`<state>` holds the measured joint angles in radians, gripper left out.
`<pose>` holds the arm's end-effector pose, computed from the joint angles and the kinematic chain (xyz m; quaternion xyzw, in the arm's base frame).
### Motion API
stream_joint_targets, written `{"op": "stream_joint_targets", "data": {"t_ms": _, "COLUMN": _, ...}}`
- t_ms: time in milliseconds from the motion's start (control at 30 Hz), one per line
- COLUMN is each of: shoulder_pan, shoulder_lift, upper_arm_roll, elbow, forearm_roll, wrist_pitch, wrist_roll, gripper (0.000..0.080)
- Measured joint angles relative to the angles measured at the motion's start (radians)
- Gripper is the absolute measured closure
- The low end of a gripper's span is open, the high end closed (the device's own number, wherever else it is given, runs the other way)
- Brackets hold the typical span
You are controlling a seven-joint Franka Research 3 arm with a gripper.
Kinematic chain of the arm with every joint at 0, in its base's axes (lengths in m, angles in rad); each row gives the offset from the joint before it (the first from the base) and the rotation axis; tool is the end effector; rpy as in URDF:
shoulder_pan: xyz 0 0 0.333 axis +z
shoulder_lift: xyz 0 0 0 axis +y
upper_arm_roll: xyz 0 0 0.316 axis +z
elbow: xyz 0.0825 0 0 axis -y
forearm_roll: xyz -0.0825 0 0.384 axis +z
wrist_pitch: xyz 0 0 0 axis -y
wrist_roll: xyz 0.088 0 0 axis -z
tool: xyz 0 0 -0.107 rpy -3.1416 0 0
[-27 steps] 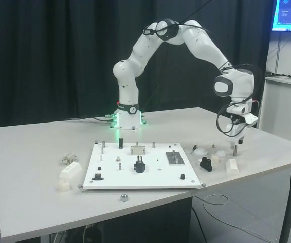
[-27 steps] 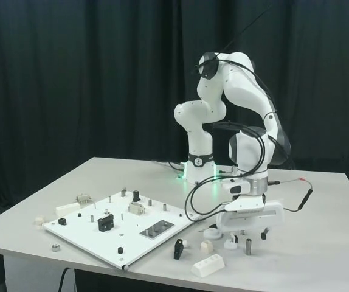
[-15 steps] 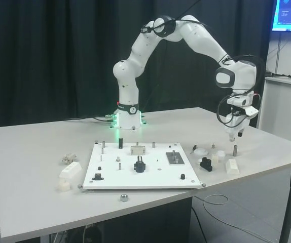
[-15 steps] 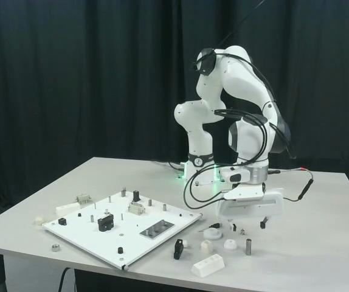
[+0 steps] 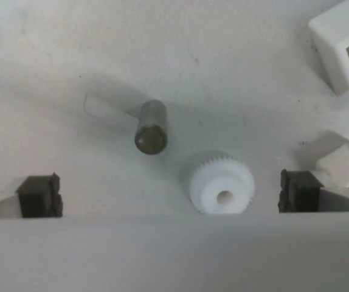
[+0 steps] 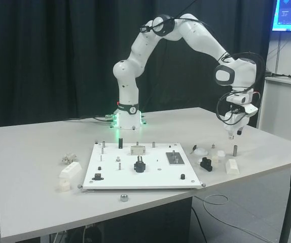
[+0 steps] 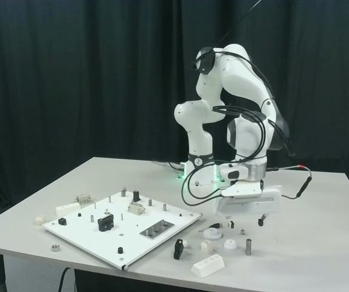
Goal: Remove square peg 3.
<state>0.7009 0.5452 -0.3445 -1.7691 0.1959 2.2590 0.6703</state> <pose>0.6070 0.2520 0.2674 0.9804 -0.1965 -0.0008 0.0158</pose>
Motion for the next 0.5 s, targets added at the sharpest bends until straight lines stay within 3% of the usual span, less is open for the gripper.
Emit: {"op": "stream_joint_targets", "data": {"t_ms": 500, "shoulder_pan": -0.003, "shoulder_lift": 0.008, "upper_arm_roll": -0.01, "elbow": -0.001, "forearm_roll": -0.005, "wrist_pitch": 0.006, "wrist_roll": 0.002, "gripper": 0.0003}}
